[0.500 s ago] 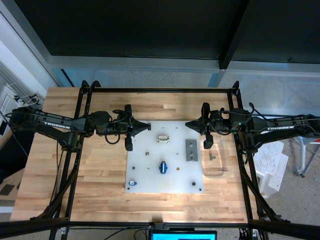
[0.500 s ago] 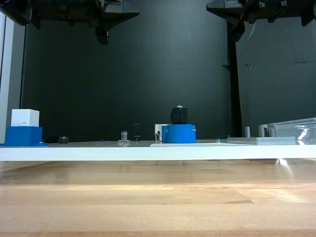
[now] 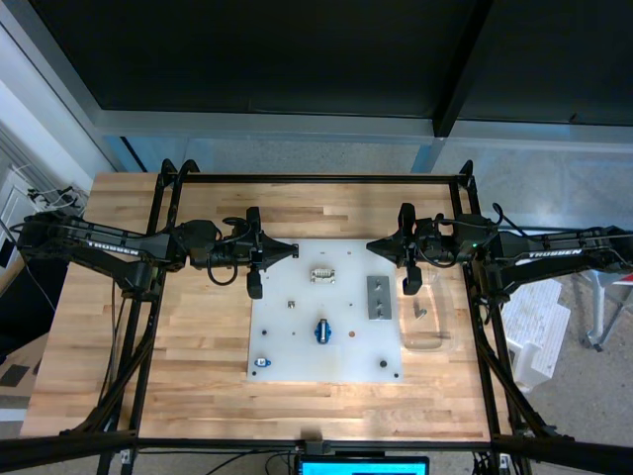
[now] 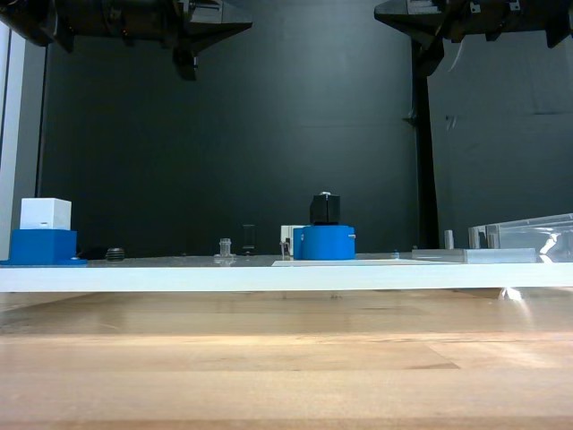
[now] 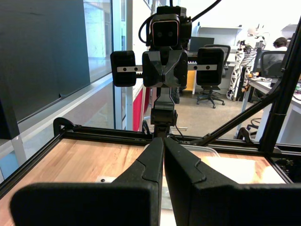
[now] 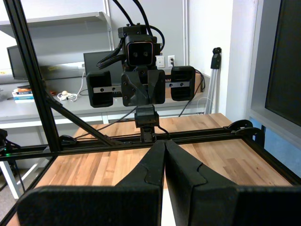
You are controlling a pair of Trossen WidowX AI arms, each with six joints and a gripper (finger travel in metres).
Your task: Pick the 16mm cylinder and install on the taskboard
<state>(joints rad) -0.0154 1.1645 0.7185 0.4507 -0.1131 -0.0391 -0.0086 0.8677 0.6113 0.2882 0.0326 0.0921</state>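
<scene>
The taskboard (image 3: 297, 336) is a white square plate lying mid-table, carrying a grey metal block (image 3: 379, 297), a blue fitting (image 3: 321, 330) and a grey socket (image 3: 320, 274). A tiny silvery peg, the 16mm cylinder (image 3: 419, 311), lies in the clear tray (image 3: 442, 297) just right of the board. My left gripper (image 3: 294, 247) hovers high over the board's far left corner, pointing right, fingers (image 5: 150, 160) pressed together and empty. My right gripper (image 3: 371, 244) hovers over the far right corner, pointing left, also shut with nothing held (image 6: 164, 143), well behind and above the cylinder.
A black metal frame (image 3: 316, 179) rings the wooden table. In the low view the board's edge (image 4: 286, 276) spans the width, with a blue-and-white block (image 4: 43, 235) at left and the blue fitting (image 4: 324, 240) in the middle.
</scene>
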